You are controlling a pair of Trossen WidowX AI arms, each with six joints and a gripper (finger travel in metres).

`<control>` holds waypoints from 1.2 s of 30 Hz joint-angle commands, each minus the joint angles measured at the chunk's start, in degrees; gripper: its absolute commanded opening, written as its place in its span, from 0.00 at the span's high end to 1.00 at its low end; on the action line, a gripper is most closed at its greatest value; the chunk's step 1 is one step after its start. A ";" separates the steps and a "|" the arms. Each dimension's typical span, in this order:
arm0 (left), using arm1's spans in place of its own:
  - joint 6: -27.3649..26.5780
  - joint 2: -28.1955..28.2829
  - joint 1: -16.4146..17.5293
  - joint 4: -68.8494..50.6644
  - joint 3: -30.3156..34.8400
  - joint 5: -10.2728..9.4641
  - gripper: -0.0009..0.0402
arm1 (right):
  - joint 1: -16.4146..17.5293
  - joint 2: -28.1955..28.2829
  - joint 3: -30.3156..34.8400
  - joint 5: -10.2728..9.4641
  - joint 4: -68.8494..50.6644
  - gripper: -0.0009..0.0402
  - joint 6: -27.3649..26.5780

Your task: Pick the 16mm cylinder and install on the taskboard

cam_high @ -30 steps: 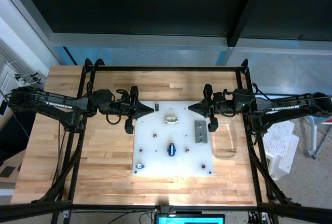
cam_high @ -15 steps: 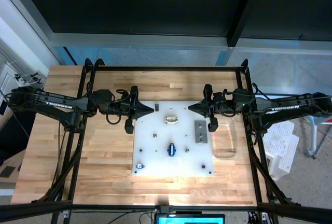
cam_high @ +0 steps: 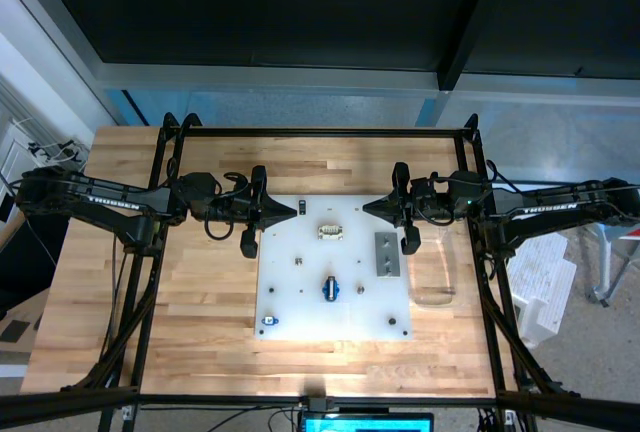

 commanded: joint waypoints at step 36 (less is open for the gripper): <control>0.02 0.00 0.02 0.02 0.02 0.02 0.98 | 0.00 0.02 0.02 0.02 -1.03 0.98 0.00</control>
